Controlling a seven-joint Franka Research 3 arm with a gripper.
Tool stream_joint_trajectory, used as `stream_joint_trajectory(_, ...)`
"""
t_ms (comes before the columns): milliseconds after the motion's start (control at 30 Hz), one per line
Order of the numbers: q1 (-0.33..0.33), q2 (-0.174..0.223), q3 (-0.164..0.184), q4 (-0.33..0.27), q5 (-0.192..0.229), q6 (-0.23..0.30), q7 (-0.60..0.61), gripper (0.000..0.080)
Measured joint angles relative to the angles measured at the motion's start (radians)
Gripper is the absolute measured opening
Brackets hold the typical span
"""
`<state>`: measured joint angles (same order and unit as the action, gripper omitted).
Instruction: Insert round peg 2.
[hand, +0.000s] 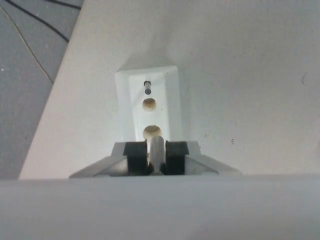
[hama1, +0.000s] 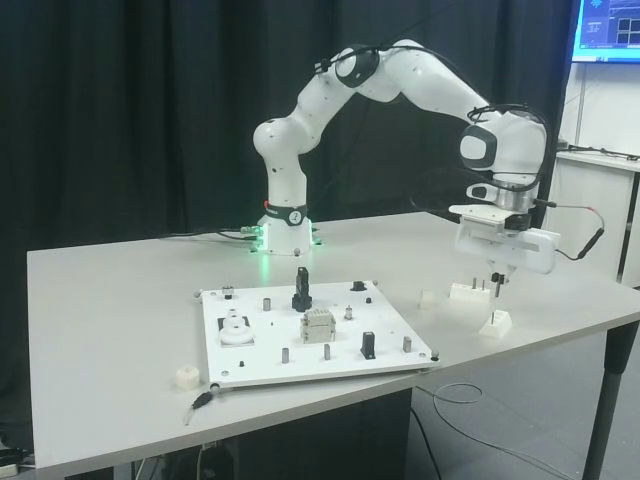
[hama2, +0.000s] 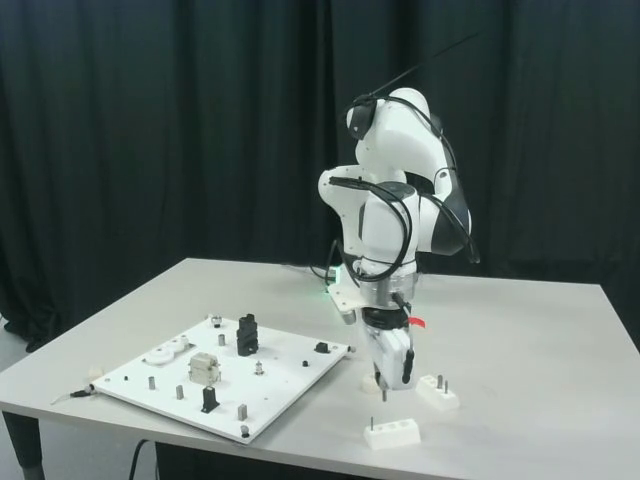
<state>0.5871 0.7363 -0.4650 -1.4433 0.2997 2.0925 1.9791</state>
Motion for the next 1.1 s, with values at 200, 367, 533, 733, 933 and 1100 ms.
stream_joint_trajectory(200, 0.000, 0.000, -0.001, 0.000, -0.001, 0.000, -0.004, 0.0071)
stream_joint_trajectory(367, 0.000, -0.001, -0.001, 0.000, -0.002, 0.000, -0.007, 0.0071)
stream_joint_trajectory(533, 0.000, -0.002, -0.001, 0.000, -0.004, 0.001, -0.012, 0.0071)
stream_joint_trajectory(733, 0.000, -0.006, -0.001, 0.001, -0.006, 0.001, -0.022, 0.0071)
stream_joint_trajectory(933, 0.000, -0.011, -0.001, 0.001, -0.009, 0.002, -0.035, 0.0071)
stream_joint_trajectory(1100, 0.000, -0.014, -0.003, 0.001, -0.015, 0.005, -0.051, 0.0071)
